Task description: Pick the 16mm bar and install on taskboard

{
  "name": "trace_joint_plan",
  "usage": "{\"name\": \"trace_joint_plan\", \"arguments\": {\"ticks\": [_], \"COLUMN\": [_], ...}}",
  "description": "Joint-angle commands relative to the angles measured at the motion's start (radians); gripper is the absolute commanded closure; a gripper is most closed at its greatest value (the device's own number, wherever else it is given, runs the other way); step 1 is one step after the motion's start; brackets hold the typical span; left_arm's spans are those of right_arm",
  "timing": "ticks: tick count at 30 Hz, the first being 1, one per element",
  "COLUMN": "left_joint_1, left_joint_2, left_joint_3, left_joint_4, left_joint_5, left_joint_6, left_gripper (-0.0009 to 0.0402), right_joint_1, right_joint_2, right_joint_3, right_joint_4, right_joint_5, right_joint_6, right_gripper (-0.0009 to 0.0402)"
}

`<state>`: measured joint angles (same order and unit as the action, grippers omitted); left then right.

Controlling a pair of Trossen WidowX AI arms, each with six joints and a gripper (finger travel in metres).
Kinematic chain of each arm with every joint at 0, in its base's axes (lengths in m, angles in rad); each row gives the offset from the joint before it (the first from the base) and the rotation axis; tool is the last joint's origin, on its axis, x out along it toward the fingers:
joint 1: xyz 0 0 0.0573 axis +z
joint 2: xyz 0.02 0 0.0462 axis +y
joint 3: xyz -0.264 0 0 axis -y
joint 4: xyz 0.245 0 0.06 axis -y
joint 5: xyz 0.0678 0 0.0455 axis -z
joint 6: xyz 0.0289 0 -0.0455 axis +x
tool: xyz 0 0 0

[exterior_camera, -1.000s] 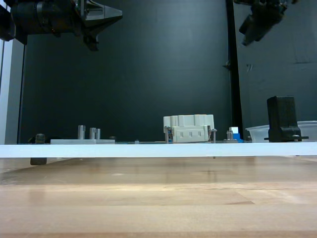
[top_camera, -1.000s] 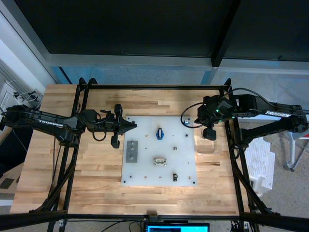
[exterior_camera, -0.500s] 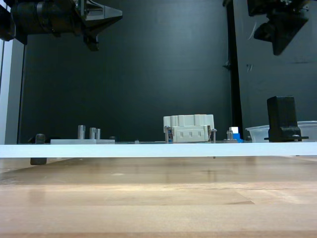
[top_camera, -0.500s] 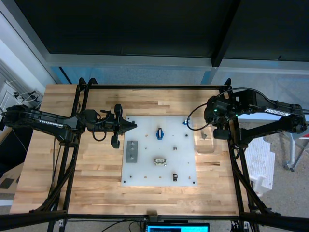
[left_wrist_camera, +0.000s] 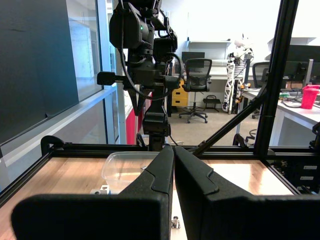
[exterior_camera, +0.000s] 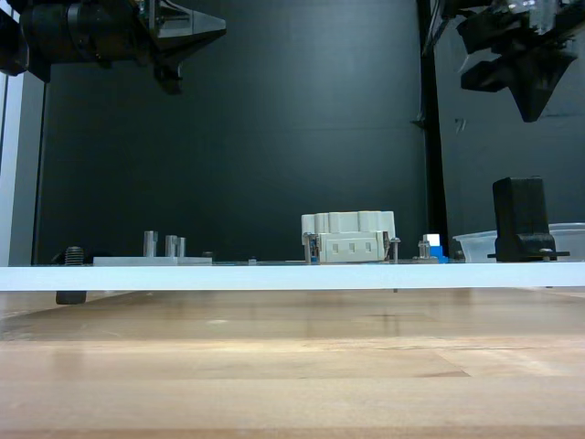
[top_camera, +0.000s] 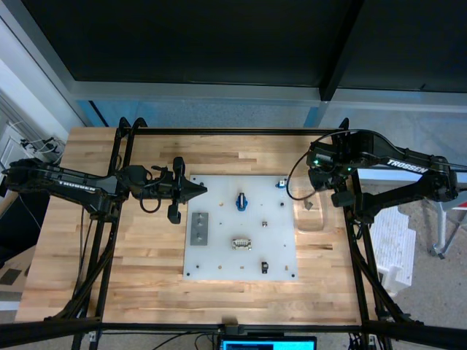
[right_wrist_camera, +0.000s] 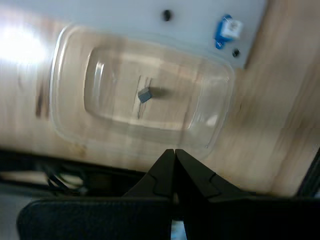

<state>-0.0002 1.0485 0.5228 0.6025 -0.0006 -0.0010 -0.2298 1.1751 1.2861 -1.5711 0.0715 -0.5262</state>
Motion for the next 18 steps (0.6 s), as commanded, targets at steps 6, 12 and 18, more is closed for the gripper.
{"name": "trace_joint_plan", "arguments": {"ticks": [6, 12, 18], "left_joint_1": [0.0, 0.0, 0.0], "left_joint_2": [0.0, 0.0, 0.0], "left_joint_3": [0.0, 0.0, 0.0], "left_joint_4": [0.0, 0.0, 0.0], "left_joint_5": [0.0, 0.0, 0.0], "left_joint_6": [0.0, 0.0, 0.0], "left_gripper": [0.0393, 0.0393, 0.0393], "right_joint_1": [0.0, 0.0, 0.001], "right_joint_2": [0.0, 0.0, 0.012], "right_joint_3": [-0.002, -0.019, -0.052], "right_joint_4": [0.004, 0.009, 0.019], "right_joint_5": [0.006, -0.042, -0.046], "right_joint_6": [-0.273, -0.36, -0.373], "right_gripper": [0.0393, 0.0393, 0.0382]}}
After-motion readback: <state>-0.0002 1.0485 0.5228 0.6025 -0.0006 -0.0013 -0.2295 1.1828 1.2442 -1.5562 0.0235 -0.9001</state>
